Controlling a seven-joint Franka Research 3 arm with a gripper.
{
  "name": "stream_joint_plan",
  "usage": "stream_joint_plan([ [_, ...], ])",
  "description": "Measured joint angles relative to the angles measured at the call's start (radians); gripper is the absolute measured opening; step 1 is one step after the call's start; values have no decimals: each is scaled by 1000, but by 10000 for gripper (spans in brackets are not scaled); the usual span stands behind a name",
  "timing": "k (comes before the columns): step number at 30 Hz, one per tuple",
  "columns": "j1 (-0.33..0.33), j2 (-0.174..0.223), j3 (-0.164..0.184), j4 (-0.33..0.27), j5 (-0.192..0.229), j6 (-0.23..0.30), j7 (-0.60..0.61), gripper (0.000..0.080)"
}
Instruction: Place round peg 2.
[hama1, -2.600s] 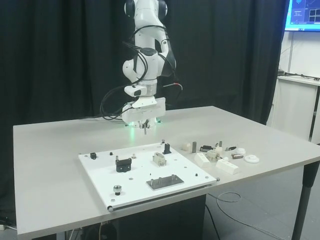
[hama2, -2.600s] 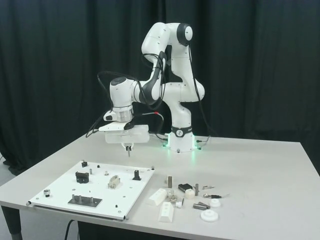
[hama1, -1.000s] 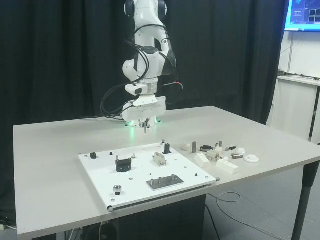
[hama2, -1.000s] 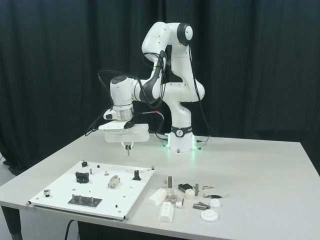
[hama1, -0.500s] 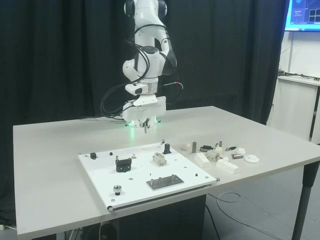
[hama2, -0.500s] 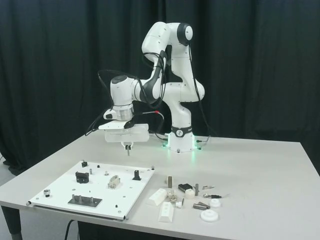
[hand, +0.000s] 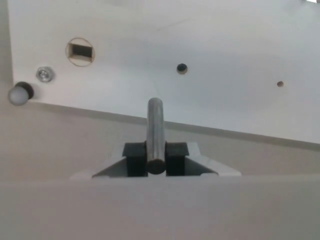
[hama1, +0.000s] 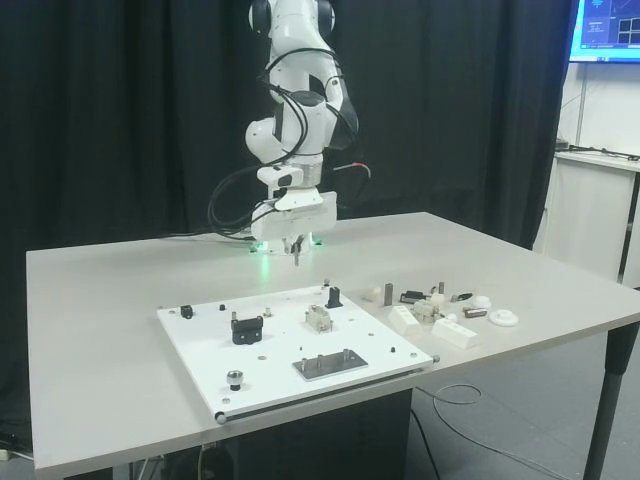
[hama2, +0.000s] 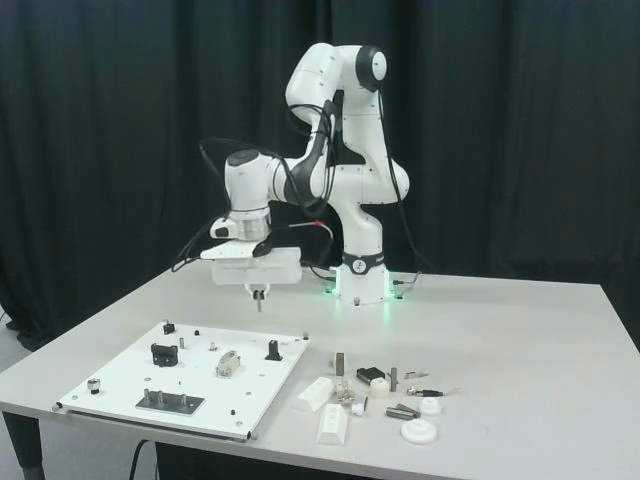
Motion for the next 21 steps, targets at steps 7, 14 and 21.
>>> stream_joint_plan([
  [7, 28, -12, 5, 0, 3, -2, 22, 73],
  [14, 68, -27, 20, 0, 11, -13, 34, 73],
  [21, 116, -40, 34, -2, 21, -17, 84, 73],
])
